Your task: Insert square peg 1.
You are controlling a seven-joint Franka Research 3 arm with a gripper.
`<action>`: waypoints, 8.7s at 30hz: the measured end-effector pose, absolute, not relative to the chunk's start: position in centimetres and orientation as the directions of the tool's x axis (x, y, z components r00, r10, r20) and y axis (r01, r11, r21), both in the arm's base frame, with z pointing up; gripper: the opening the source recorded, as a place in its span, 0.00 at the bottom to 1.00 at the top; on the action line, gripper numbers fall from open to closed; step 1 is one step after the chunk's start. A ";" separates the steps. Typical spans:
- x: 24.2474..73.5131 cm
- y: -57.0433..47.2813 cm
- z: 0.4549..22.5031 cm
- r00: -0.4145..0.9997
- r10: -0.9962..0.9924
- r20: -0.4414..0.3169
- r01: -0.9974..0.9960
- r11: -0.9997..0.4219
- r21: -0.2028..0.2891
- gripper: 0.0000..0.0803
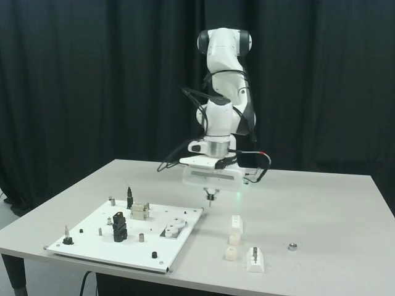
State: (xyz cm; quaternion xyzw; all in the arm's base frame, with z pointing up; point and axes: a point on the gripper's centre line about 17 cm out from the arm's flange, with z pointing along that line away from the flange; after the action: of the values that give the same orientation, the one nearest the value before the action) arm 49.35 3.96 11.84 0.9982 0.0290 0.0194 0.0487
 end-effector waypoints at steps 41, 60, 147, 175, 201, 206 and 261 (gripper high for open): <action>52.5 -15.8 15.8 0.991 0.013 0.136 -0.006 -0.990 0.141 0.04; 53.9 -21.0 14.6 0.990 0.005 0.141 -0.017 -0.988 0.153 0.04; 56.4 -23.9 6.5 0.983 0.185 0.022 0.185 -0.983 -0.006 0.04; 56.0 -23.2 6.4 0.983 0.184 0.005 0.184 -0.983 -0.030 0.04; 55.7 -22.8 6.3 0.982 0.187 -0.004 0.186 -0.982 -0.040 0.04; 55.8 -22.7 6.3 0.982 0.189 -0.004 0.188 -0.981 -0.040 0.04; 56.6 -23.2 5.4 0.984 0.177 -0.004 0.177 -0.984 -0.018 0.04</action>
State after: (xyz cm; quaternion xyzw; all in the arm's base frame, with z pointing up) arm 56.63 -23.16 5.40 0.9960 0.0889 -0.0029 -0.0087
